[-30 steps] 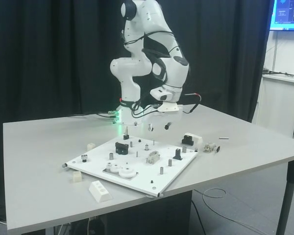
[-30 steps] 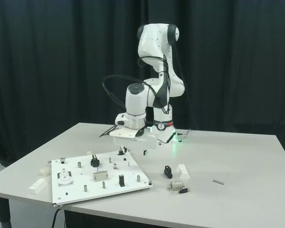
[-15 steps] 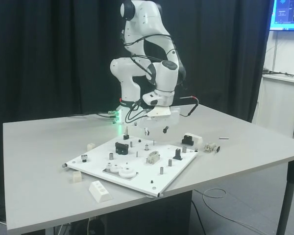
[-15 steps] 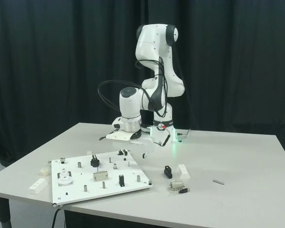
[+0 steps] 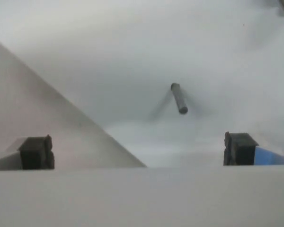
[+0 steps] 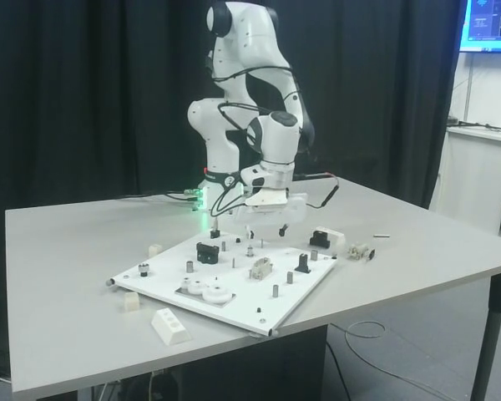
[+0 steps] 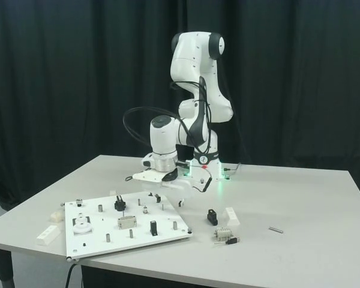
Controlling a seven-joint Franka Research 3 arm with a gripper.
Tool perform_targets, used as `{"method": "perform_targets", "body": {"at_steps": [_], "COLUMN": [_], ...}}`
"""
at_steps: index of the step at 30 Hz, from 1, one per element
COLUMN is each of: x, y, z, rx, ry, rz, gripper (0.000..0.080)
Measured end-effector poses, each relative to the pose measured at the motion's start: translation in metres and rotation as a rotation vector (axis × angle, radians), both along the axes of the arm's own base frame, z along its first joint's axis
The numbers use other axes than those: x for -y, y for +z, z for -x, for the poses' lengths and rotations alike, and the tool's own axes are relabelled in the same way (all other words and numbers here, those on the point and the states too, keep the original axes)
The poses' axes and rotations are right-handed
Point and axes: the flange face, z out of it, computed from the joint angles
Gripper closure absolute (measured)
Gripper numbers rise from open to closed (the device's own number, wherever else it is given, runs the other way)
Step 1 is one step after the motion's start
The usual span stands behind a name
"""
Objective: Remove round peg 1.
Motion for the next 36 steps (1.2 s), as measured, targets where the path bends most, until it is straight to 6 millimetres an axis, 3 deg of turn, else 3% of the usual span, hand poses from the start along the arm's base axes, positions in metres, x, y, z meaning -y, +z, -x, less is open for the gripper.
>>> {"method": "perform_targets", "body": {"at_steps": [28,29,35,36], "x": [0.006,0.006,0.007,0.007], "y": [-0.017,-0.016,-0.013,-0.013], "z": [-0.001,-0.001,-0.004,-0.005], "rx": [0.013,0.016,0.027,0.029], "ry": [-0.032,-0.036,-0.073,-0.076], "rz": [0.014,0.014,0.021,0.022], "gripper": [0.0003,0.0142,0.0142,0.0302]}}
